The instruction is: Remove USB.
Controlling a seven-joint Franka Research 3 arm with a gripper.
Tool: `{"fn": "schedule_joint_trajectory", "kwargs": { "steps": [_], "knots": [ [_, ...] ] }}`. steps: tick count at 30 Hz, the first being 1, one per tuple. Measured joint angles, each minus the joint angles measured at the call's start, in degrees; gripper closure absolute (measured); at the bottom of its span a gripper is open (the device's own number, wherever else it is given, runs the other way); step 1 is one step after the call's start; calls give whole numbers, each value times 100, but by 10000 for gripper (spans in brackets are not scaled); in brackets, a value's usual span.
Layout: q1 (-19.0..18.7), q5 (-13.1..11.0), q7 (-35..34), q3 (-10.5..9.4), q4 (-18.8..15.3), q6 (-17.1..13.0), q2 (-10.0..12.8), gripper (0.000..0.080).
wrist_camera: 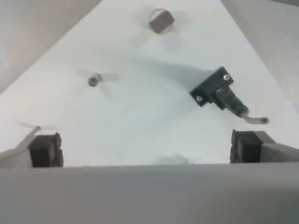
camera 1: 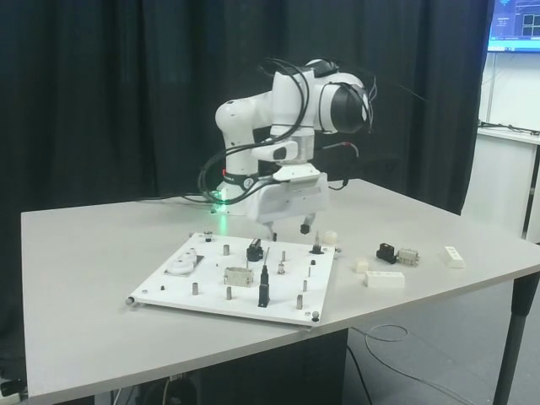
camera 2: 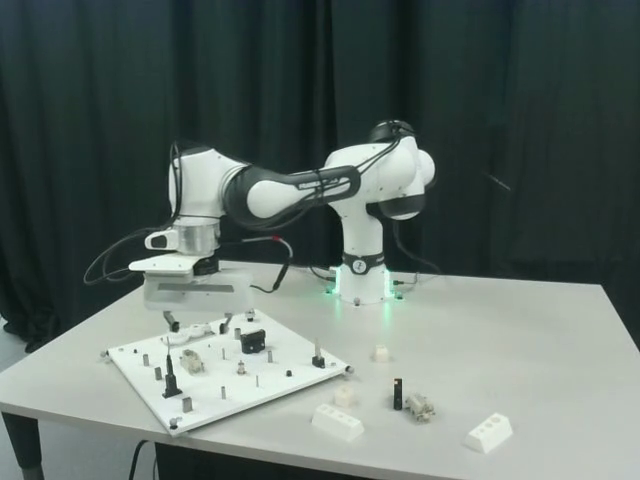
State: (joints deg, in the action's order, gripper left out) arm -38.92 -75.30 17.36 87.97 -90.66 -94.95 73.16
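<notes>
The USB plug (wrist_camera: 232, 101) sticks out of a small black holder block (wrist_camera: 211, 87) with two screws, mounted on the white board (wrist_camera: 140, 116). In the room views the same block (camera 1: 254, 250) (camera 2: 252, 342) stands near the board's middle. My gripper (wrist_camera: 145, 147) (camera 1: 288, 228) (camera 2: 200, 322) hovers above the board, open, with nothing between its black fingertips (wrist_camera: 45, 150). The plug lies just ahead of one fingertip, outside the gap.
The board (camera 1: 211, 295) carries several small pegs, a round peg (wrist_camera: 161, 21), a tall black part (camera 1: 263, 287) and a grey connector (camera 1: 240, 276). Loose white blocks (camera 1: 384, 278) (camera 2: 337, 422) and small parts (camera 1: 386, 251) lie on the grey table (camera 1: 84, 278) beside the board.
</notes>
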Motion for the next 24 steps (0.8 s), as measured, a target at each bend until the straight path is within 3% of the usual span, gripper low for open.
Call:
{"fn": "schedule_joint_trajectory", "kwargs": {
  "steps": [24],
  "knots": [
    [1035, -21, 15, -395, 935, -5, 92, 3]
  ]
}}
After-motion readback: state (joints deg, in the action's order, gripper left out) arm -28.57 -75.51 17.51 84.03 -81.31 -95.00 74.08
